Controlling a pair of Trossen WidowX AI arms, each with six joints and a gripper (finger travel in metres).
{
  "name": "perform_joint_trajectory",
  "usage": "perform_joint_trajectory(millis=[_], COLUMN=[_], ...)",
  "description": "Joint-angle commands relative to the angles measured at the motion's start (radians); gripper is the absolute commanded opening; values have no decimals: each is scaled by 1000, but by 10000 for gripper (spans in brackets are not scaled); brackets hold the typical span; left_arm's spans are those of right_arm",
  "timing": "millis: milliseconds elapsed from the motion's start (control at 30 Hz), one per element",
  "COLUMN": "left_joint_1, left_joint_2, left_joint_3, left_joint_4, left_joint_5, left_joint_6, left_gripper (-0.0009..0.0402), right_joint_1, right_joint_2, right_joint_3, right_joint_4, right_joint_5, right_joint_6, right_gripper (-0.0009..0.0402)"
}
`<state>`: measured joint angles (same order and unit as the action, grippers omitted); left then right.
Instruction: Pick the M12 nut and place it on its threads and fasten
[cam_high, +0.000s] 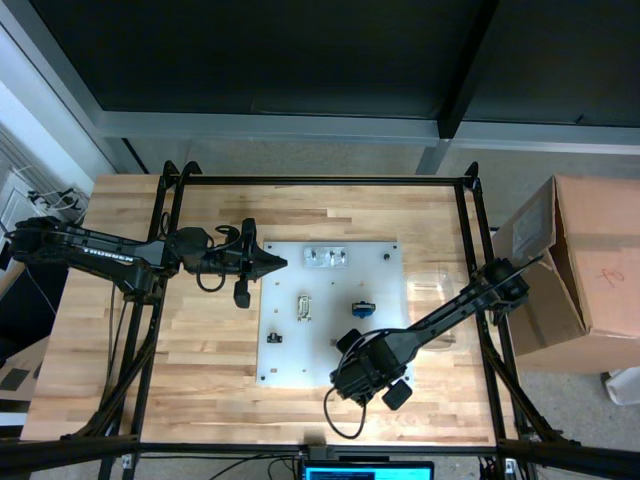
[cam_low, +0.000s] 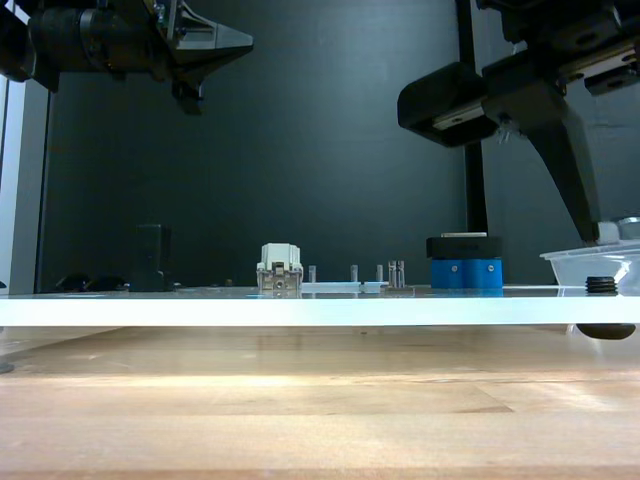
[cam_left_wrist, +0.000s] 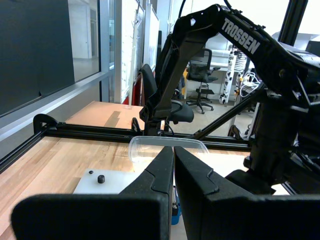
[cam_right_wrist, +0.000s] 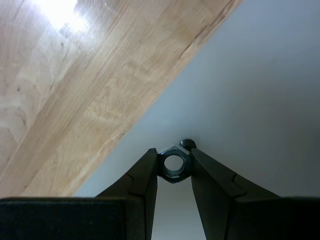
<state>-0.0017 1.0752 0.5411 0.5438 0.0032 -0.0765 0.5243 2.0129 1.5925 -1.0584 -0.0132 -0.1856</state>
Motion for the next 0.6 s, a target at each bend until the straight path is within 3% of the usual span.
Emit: perform_joint_trajectory(millis=[33,300,600], left_joint_1=[0,0,0], left_joint_2=[0,0,0], left_joint_3=[0,0,0], left_joint_4=[0,0,0], left_joint_5=[0,0,0], left_joint_6=[0,0,0], left_gripper=[0,0,0], right_joint_1=[1,2,0], right_joint_2=[-19,-97,-100], right_joint_3=[-5,-91,-113], right_joint_4=[23,142,148], right_joint_5=[8,24,25], right_joint_6=[-3,-1,20], right_gripper=[23,23,23])
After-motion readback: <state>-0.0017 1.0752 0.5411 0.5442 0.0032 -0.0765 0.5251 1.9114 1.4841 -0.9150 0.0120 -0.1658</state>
